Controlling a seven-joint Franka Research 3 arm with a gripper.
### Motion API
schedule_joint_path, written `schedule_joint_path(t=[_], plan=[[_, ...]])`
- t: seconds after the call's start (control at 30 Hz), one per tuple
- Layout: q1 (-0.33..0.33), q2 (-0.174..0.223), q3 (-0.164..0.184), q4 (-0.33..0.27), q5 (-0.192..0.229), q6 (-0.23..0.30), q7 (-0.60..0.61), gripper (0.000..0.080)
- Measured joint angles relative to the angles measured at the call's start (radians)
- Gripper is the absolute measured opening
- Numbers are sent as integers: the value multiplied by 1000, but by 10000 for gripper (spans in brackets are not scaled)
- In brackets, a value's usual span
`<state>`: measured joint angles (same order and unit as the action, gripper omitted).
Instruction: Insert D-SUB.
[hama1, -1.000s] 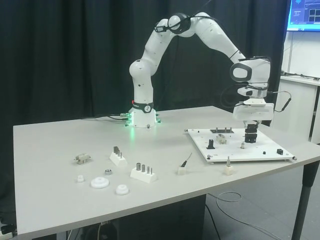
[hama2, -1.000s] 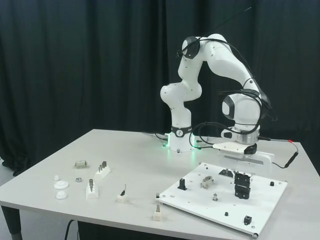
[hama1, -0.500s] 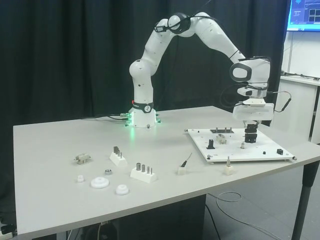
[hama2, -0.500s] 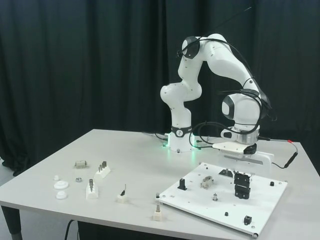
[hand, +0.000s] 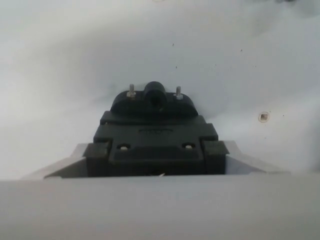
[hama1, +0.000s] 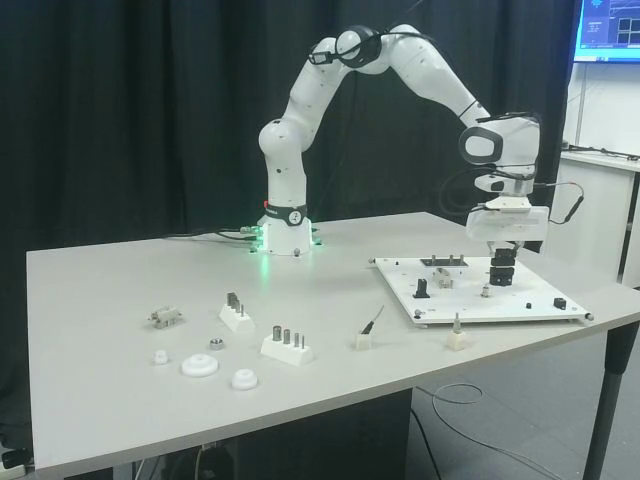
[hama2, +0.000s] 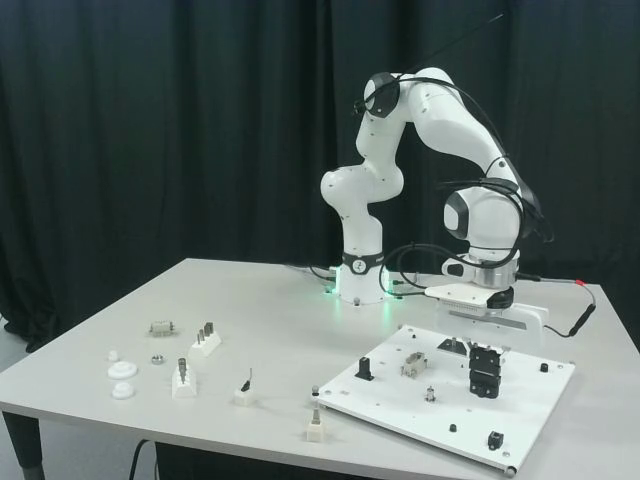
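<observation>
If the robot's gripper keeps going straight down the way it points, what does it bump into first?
Probably the white board right under it. The gripper points straight down and carries a black connector, so that part would likely touch first. How close it already is I cannot tell.

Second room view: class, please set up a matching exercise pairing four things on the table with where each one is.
Things:
1. gripper
2. white board
3. arm's base
4. white gear

Places:
A. at the back of the table, ringed by green light
B. low over the white board, by a black part
C. near the table's left front corner
D. flat on the table's right side, under the arm's wrist

Pairs: 1-B, 2-D, 3-A, 4-C
</observation>
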<state>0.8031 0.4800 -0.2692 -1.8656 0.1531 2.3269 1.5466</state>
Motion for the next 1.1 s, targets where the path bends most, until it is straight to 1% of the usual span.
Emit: schedule_joint_path(t=[0.7, 1.1], plan=[[0, -2, -1, -3, 1, 1, 77, 387], [0, -2, -1, -5, 1, 6, 74, 387]])
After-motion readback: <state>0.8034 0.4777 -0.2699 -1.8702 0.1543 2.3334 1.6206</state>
